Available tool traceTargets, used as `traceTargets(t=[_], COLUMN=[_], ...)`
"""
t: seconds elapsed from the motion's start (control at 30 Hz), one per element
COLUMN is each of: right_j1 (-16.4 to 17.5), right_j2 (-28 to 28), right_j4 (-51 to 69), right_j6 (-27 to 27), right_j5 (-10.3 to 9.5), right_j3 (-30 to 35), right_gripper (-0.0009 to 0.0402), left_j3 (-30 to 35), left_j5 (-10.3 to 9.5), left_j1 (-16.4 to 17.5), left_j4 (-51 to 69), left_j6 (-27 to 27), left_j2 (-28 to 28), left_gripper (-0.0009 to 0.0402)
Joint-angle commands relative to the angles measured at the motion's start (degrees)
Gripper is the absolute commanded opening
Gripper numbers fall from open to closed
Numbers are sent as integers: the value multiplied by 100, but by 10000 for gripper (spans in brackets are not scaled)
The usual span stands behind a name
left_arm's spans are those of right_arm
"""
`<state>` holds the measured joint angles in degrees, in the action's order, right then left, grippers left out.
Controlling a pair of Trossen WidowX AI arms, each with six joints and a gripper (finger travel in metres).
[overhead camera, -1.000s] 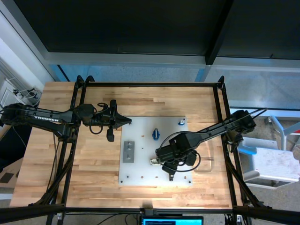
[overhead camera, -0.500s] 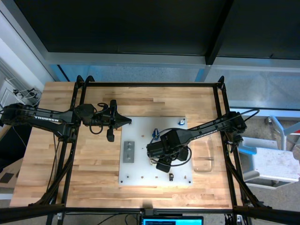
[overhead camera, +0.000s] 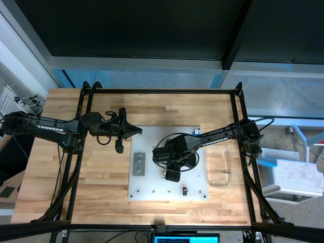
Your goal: Pick the HAN10E connector and install in the HAN10E hub
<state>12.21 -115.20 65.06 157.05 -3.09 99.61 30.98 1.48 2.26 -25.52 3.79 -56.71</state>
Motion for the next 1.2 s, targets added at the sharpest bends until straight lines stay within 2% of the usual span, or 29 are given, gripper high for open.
traceTargets(t=[0.03,0.5,0.63,0.9,1.2], right_j1=[-66,-173,-173,-168,-173], right_j2=[-55,-448,-619,-809,-809], right_j4=[0,-48,39,146,146], right_j6=[260,896,905,1152,1172], right_j5=[-4,50,72,361,356], right_j3=[-4,2,98,317,302], right_gripper=[12,12,12,12,12], left_j3=[2,2,2,2,2], left_j5=[0,0,0,0,0], left_j1=[2,2,2,0,0], left_j4=[-11,-4,0,2,-7], left_j6=[-2,-2,-2,-2,-2], left_j2=[-2,-2,-2,-2,-2], left_gripper=[0,0,0,0,0])
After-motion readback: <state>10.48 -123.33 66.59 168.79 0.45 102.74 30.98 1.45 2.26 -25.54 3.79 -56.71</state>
